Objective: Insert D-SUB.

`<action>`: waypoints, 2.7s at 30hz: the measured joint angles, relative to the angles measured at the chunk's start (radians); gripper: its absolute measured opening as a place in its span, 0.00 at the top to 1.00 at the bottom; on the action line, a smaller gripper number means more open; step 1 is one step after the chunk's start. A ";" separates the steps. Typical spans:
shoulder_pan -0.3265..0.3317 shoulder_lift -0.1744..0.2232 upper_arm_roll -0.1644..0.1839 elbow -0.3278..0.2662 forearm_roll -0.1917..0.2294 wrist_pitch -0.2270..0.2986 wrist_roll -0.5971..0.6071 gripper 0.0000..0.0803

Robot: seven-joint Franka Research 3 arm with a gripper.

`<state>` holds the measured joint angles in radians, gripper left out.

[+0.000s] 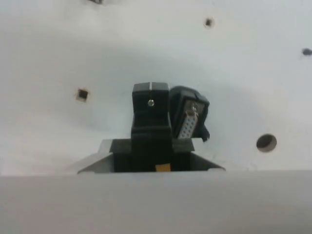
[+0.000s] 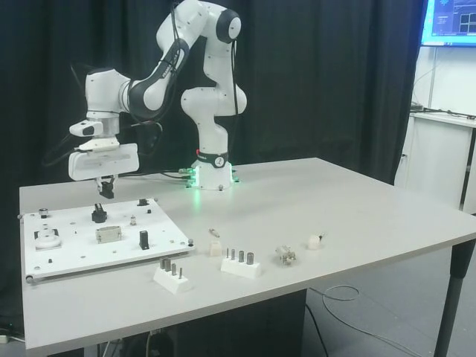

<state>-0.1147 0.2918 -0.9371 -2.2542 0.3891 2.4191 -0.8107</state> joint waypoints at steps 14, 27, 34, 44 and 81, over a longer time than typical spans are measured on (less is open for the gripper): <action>0.000 0.004 -0.009 -0.001 -0.001 0.028 0.055 0.81; 0.000 0.024 -0.012 -0.001 -0.002 0.033 0.133 0.81; 0.000 0.037 -0.013 -0.001 -0.002 0.027 0.174 0.81; 0.000 0.044 -0.016 -0.001 -0.002 0.015 0.205 0.81; 0.000 0.072 -0.020 0.019 0.005 0.012 0.249 0.81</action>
<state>-0.1148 0.3634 -0.9567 -2.2352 0.3940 2.4312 -0.5616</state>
